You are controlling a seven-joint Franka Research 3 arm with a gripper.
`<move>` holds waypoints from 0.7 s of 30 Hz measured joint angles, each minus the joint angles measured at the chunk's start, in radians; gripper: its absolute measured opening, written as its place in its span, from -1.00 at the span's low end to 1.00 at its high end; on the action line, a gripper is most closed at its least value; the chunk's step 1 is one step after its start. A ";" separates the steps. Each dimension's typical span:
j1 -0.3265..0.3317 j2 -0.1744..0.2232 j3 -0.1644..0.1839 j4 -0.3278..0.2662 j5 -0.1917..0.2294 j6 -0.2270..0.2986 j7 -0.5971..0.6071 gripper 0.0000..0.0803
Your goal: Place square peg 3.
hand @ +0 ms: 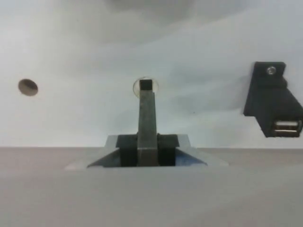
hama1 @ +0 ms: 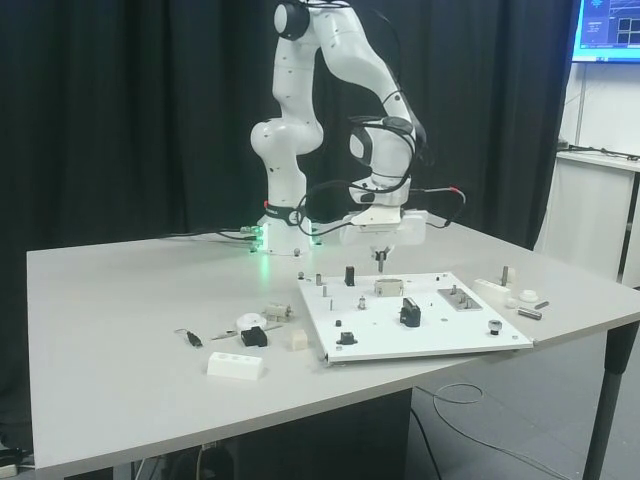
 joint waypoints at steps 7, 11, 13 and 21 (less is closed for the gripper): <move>0.000 -0.014 -0.012 0.003 -0.017 -0.009 0.000 -0.81; 0.000 -0.018 -0.016 0.004 -0.023 -0.010 0.000 -0.81; 0.000 -0.020 -0.017 0.004 -0.025 -0.011 0.000 -0.81; 0.000 -0.025 -0.022 0.006 -0.028 -0.014 0.000 -0.81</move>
